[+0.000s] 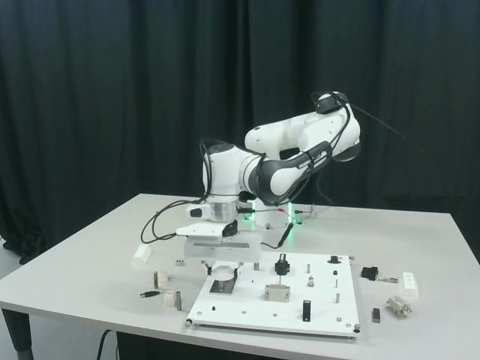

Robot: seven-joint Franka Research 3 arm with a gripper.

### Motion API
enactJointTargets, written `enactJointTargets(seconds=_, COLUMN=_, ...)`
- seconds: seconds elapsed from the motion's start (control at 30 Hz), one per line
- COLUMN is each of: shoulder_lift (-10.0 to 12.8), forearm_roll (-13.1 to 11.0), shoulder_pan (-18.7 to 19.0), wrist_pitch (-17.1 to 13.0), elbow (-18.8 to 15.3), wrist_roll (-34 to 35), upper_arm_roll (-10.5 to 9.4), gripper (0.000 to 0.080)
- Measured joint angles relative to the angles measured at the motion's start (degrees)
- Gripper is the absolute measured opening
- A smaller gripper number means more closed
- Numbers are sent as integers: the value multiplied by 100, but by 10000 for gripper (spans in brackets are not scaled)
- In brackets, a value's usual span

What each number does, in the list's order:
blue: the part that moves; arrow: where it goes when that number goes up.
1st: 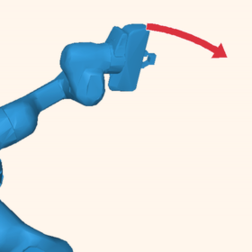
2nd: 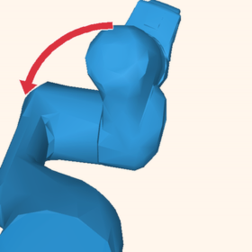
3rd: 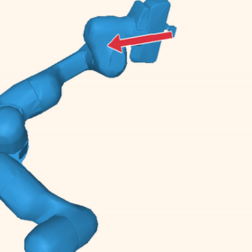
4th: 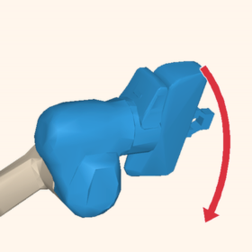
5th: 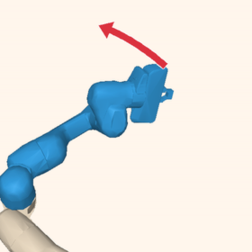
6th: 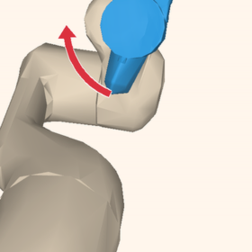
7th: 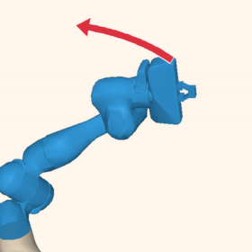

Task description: Place large gear.

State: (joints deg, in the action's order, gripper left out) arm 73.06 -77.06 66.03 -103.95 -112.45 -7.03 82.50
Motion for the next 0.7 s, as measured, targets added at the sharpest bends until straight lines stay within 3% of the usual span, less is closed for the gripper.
enactJointTargets(seconds=0.7, shoulder_lift=-3, forearm_roll=64, shoulder_pan=38, wrist_pitch=5, elbow=0, wrist_roll=0, upper_arm_roll=66, gripper=594)
